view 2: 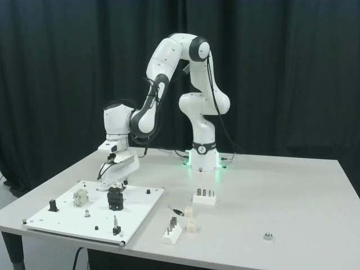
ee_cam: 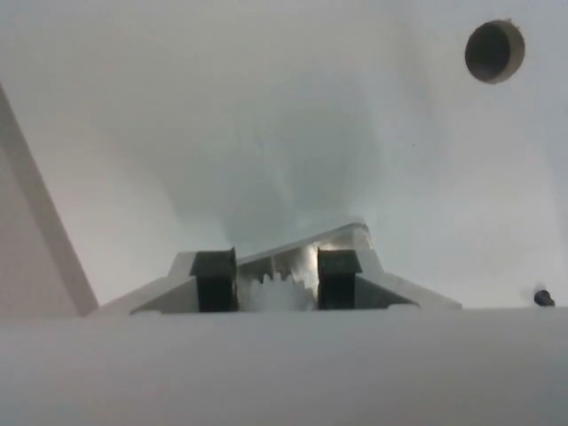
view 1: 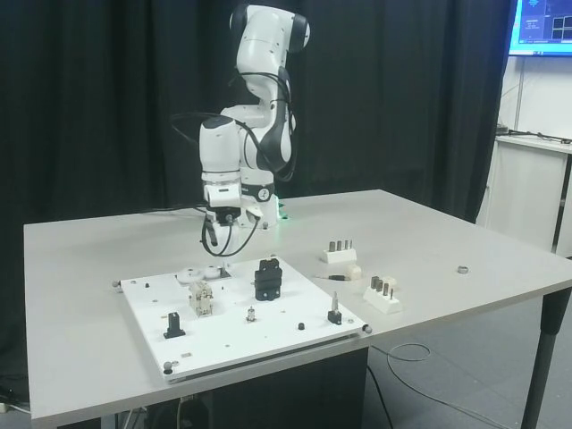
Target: Insert small gear.
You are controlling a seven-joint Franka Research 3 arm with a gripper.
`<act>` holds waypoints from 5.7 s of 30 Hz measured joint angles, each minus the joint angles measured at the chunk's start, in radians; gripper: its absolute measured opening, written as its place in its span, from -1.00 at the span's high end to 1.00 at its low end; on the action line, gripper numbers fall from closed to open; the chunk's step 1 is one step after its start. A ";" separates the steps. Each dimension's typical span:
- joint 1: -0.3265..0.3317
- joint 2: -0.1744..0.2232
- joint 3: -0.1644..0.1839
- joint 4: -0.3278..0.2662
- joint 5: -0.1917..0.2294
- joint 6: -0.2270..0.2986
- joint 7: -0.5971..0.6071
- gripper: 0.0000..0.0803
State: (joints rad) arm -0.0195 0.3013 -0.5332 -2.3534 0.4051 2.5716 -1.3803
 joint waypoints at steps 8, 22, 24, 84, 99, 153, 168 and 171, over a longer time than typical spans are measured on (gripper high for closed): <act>-0.001 0.002 -0.001 0.000 0.024 0.000 0.000 0.52; 0.000 0.012 0.000 0.000 0.047 0.009 0.001 0.52; 0.001 0.016 0.001 0.001 0.047 0.012 0.001 0.52; 0.004 0.022 -0.001 -0.001 0.051 0.020 -0.012 0.52; 0.007 0.023 0.001 -0.004 0.055 0.031 0.060 0.52; 0.014 0.018 0.000 -0.026 0.058 0.067 -0.186 0.52; 0.018 0.020 0.000 -0.028 0.069 0.078 -0.016 0.52; 0.018 0.020 0.000 -0.028 0.069 0.079 -0.003 0.52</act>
State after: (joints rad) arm -0.0015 0.3217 -0.5327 -2.3809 0.4742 2.6502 -1.3828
